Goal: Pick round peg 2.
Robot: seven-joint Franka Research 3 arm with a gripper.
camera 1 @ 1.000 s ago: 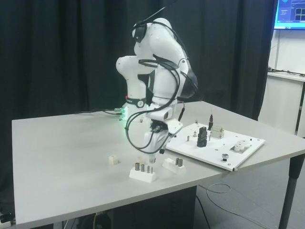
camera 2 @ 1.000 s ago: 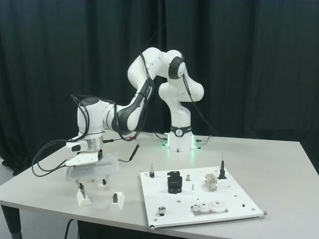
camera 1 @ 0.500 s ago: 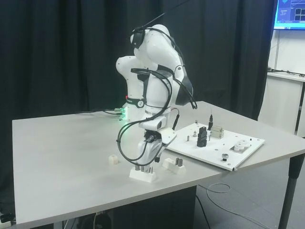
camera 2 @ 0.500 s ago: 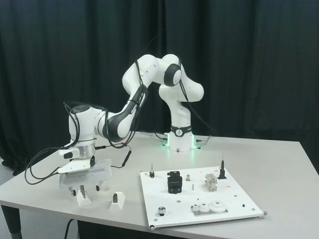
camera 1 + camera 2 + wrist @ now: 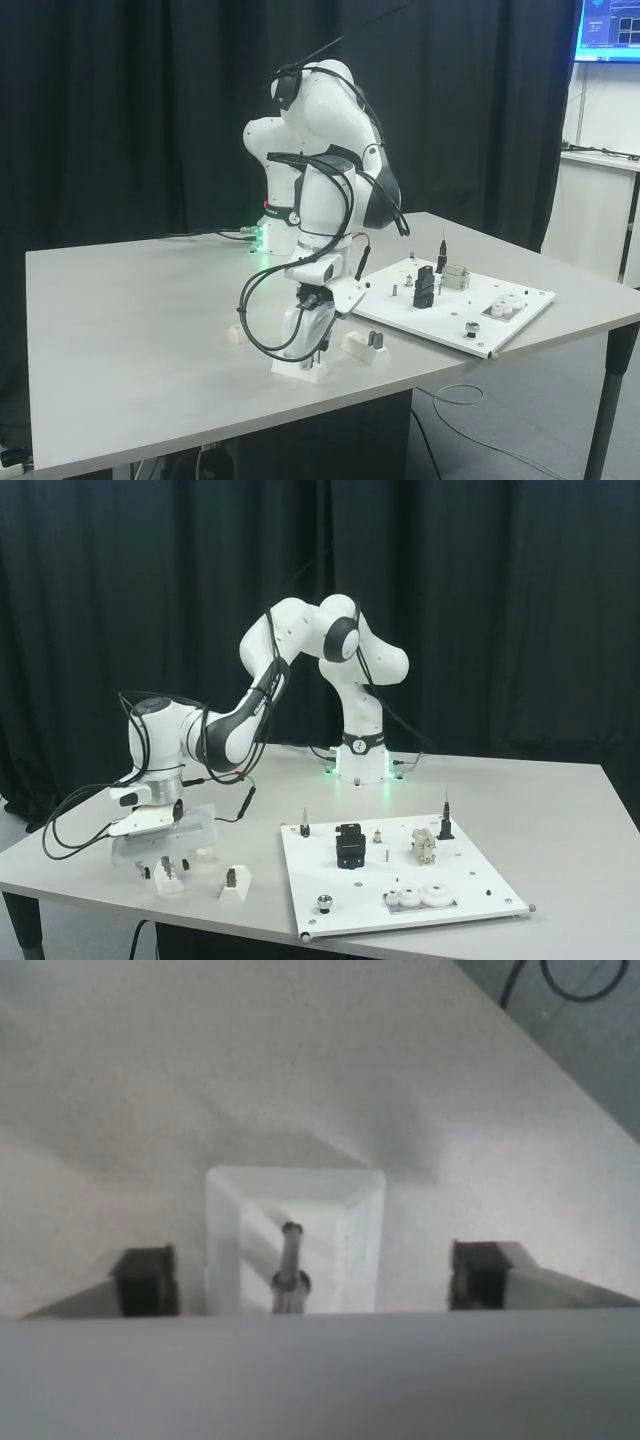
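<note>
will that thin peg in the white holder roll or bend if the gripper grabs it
The round peg looks like stiff metal, so it probably won't bend. Being round, it would likely roll if dropped. The white holder looks light and may lift or tip when the gripper pulls.

Peg holder (image 5: 295,1245) near end hidden behind claw (image 5: 310,1285) body.

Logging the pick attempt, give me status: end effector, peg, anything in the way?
End effector open, fingers straddling the white peg holder. Round peg upright in holder, between the fingers, not gripped. Nothing in the way.
</note>
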